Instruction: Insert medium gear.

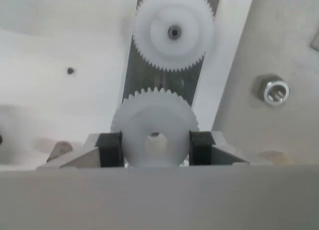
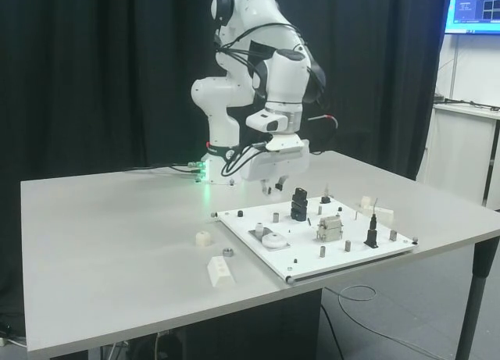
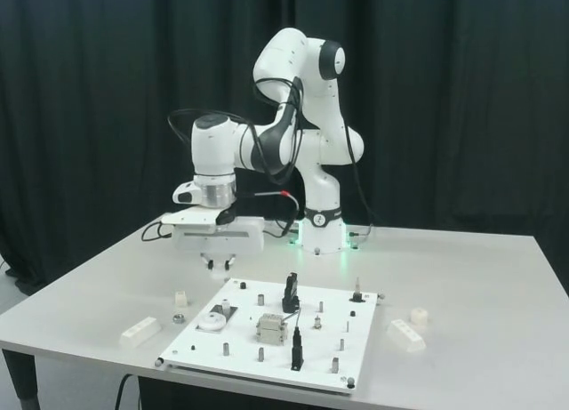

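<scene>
My gripper (image 1: 155, 149) is shut on the medium gear (image 1: 154, 132), a white toothed wheel with a centre hole, held between the two black pads (image 1: 109, 149). Beneath it a larger white gear (image 1: 174, 30) sits on a grey metal plate (image 1: 133, 75) set in the white board (image 1: 75, 90). The held gear's teeth appear just short of the larger gear's teeth. In both room views the gripper (image 2: 269, 187) (image 3: 218, 269) hangs a little above the board (image 2: 344, 258) (image 3: 267, 374), over the corner where the large gear (image 2: 273, 239) (image 3: 212, 321) lies.
A steel nut (image 1: 275, 92) lies on the grey table beside the board. Loose white blocks (image 2: 220, 270) (image 3: 140, 330) and a small white piece (image 2: 202, 237) rest by the board. Black fixtures (image 2: 298, 204) and several pegs stand on the board.
</scene>
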Robot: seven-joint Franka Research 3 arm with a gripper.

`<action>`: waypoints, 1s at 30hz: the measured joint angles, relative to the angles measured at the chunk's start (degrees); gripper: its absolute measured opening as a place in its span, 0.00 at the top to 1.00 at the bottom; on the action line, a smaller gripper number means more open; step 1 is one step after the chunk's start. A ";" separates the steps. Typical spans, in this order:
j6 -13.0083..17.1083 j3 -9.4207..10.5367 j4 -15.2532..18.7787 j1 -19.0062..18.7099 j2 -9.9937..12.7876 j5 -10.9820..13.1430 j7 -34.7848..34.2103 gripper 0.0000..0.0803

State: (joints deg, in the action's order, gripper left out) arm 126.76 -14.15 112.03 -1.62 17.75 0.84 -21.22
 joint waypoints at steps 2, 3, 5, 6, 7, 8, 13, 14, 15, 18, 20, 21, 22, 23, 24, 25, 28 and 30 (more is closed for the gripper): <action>1.56 0.00 0.82 -0.10 0.06 0.00 -0.21 0.65; 2.33 0.00 1.20 -0.14 0.10 0.00 -0.37 0.65; 3.48 0.00 1.83 -0.15 0.17 0.00 -0.62 0.65; 3.90 -0.01 2.05 -0.15 0.23 -0.01 -0.63 0.65; 4.37 -0.04 2.24 -0.13 0.34 -0.04 -0.63 0.65; 4.65 -0.07 2.31 -0.11 0.48 -0.09 -0.63 0.65; 5.33 -0.45 2.31 -0.10 1.17 -0.24 -0.49 0.65; 5.47 -0.52 2.31 -0.10 1.27 -0.26 -0.38 0.65; 5.60 -0.59 2.31 -0.10 1.37 -0.27 -0.25 0.65; 6.04 -0.75 2.31 -0.08 1.64 -0.27 0.22 0.65; 6.47 -0.81 2.31 -0.04 1.84 -0.27 0.36 0.65; 6.70 -0.82 2.31 0.00 1.96 -0.27 0.39 0.65; 6.91 -0.82 2.31 0.04 2.08 -0.27 0.41 0.65; 7.13 -0.82 2.31 0.07 2.22 -0.26 0.44 0.65; 7.43 -0.82 2.31 0.10 2.39 -0.24 0.46 0.65; 7.74 -0.82 2.31 0.12 2.55 -0.21 0.46 0.65; 8.64 -0.82 2.31 0.17 3.11 -0.07 0.49 0.65; 9.08 -0.82 2.31 0.20 3.50 0.01 0.52 0.65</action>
State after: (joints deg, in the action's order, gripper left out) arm 135.84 -14.97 114.34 -1.42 21.25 0.85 -20.70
